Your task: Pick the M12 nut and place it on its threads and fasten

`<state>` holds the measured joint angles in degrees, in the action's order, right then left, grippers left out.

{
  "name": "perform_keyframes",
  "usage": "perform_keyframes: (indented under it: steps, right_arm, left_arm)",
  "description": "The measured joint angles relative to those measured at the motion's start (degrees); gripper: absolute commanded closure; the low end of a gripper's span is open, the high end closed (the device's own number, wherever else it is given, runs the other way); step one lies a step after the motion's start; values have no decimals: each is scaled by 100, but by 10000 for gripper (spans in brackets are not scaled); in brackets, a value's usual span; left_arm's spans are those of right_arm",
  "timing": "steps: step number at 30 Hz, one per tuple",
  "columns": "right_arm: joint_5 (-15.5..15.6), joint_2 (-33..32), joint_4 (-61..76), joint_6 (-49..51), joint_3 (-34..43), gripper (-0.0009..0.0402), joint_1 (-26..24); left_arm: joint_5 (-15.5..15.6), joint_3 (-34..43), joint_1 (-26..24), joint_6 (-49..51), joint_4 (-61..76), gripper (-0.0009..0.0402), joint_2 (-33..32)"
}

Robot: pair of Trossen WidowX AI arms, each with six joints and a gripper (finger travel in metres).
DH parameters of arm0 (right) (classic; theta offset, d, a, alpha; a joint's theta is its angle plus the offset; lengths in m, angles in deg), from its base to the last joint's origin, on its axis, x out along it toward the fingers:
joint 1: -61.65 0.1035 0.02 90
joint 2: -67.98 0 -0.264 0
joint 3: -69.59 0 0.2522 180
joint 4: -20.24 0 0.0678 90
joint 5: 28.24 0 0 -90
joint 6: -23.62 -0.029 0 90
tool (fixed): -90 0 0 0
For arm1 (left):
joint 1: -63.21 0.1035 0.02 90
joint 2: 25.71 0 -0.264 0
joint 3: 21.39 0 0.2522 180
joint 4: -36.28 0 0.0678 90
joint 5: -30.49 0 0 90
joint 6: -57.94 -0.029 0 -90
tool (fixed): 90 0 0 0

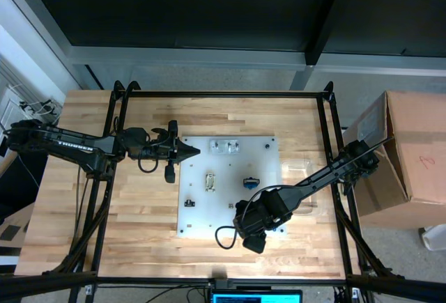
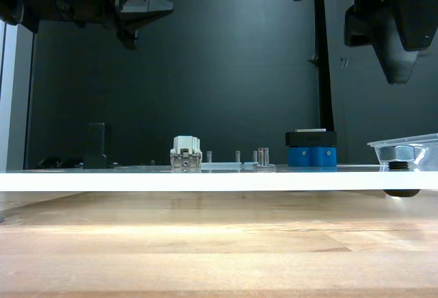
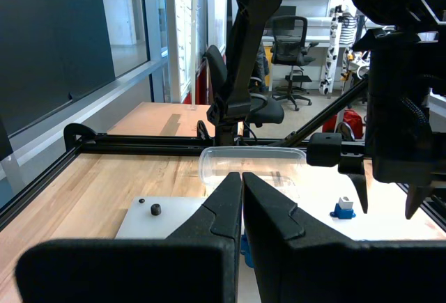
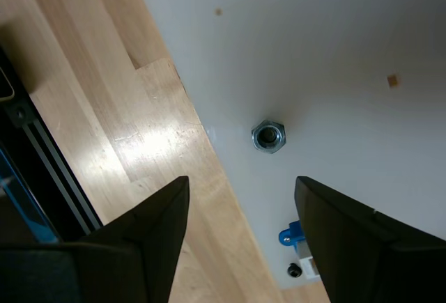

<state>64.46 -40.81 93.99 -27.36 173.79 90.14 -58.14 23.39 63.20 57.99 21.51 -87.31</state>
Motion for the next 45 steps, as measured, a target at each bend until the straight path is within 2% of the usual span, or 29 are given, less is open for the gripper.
perform_keyframes:
  steps: [4,9,13,17,27,33,41,45]
  right_arm:
    - [-7,9,0,282,0,280,0]
    - [-7,9,0,555,0,393,0]
    - [-9,9,-4,772,0,380,-7]
    - [-9,9,-2,861,0,396,-11]
    - [-22,9,20,1082,-28,393,-13]
    - [-192,9,13,1462,-310,393,-13]
    - [-354,-160,-7,2614,-409,393,63]
    - [-826,-221,31,2778,-422,393,63]
  left_arm:
    - [0,0,0,2,0,393,0]
    - [-2,0,0,0,-2,393,2]
    - [-2,0,0,2,0,393,0]
    - [0,0,0,2,0,393,0]
    - [0,-2,0,0,0,393,0]
    - [-2,0,0,2,-2,393,0]
    - [0,0,0,0,-2,393,0]
    - [0,0,0,0,-2,393,0]
